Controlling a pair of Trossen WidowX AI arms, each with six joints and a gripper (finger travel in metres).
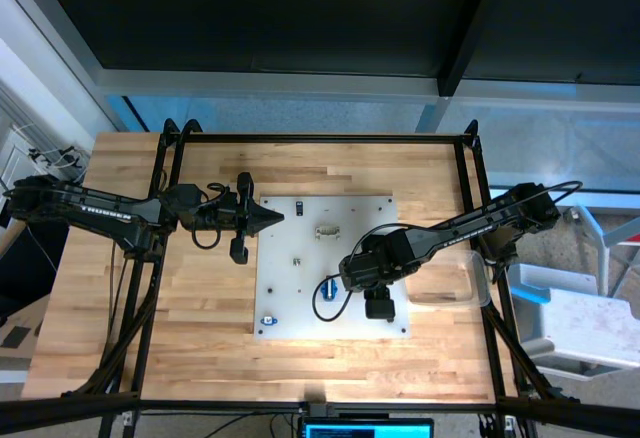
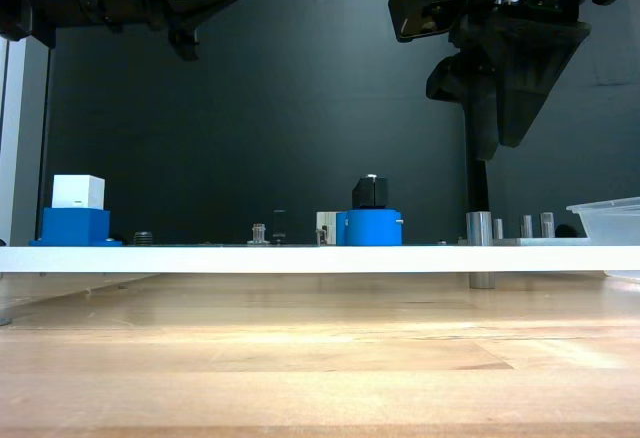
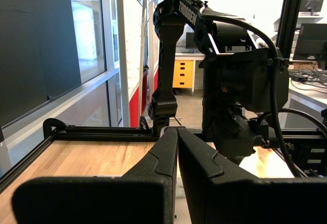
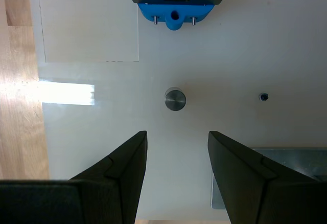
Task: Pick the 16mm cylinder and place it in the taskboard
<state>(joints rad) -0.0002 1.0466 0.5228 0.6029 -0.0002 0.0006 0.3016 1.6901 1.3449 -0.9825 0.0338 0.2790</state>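
The taskboard (image 1: 300,298) is white, its connector (image 4: 174,14) blue, the cylinder (image 4: 175,100) silver-grey, the worktop (image 1: 200,298) pale striped wood. The left gripper (image 1: 272,216) at the board's left edge and the right gripper (image 4: 177,134) above it are black.

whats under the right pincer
Below the open right pincer lies white taskboard, with the 16mm cylinder standing in it just ahead. Its fingers hide the board right beneath them. The left pincer, shut, hovers over the board's left edge.

TROSSEN marks the left arm (image 1: 100,210) and right arm (image 3: 187,12).
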